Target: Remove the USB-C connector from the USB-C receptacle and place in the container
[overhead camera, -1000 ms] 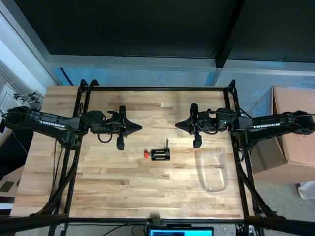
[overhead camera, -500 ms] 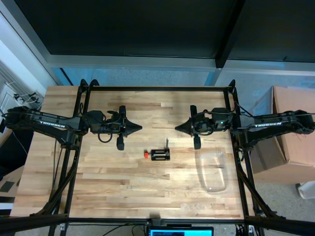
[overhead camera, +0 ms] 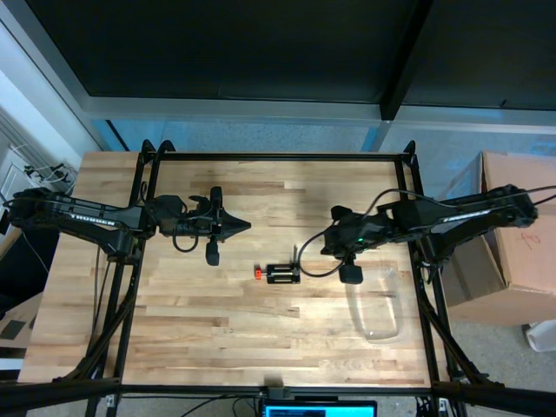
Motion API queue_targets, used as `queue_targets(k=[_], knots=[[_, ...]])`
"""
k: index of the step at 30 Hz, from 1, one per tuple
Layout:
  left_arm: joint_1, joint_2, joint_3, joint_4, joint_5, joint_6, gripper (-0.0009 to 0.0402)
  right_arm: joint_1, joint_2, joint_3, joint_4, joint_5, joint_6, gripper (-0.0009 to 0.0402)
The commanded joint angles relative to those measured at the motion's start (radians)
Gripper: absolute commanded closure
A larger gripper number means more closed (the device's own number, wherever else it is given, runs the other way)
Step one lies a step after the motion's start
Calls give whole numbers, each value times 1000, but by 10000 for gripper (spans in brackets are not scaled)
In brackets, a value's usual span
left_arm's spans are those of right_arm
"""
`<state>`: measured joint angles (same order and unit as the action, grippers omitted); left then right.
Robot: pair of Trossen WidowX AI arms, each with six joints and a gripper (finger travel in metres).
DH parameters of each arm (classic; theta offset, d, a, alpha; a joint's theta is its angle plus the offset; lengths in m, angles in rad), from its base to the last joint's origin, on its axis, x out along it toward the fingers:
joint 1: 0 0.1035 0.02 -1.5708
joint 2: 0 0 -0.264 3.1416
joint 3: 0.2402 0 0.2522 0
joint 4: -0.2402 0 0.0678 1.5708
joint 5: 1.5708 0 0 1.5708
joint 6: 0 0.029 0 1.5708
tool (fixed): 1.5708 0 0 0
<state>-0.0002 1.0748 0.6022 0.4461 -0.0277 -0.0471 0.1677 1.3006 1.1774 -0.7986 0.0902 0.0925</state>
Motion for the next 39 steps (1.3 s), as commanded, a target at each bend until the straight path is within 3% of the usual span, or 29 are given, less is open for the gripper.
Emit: queue_targets(k=[1,8,16,28,39], knots=[[0,0,0,0,0,0,393,5,93,93,-106,-2,32,378],[0,0,0,0,0,0,393,9,260,240,-217,-3,57,295],[0,0,0,0,0,0,393,14,355,270,-203,-3,71,223],[0,0,0,0,0,0,393,20,459,270,-120,-13,78,221],[0,0,0,0,0,0,393,29,474,250,-67,-12,87,221]])
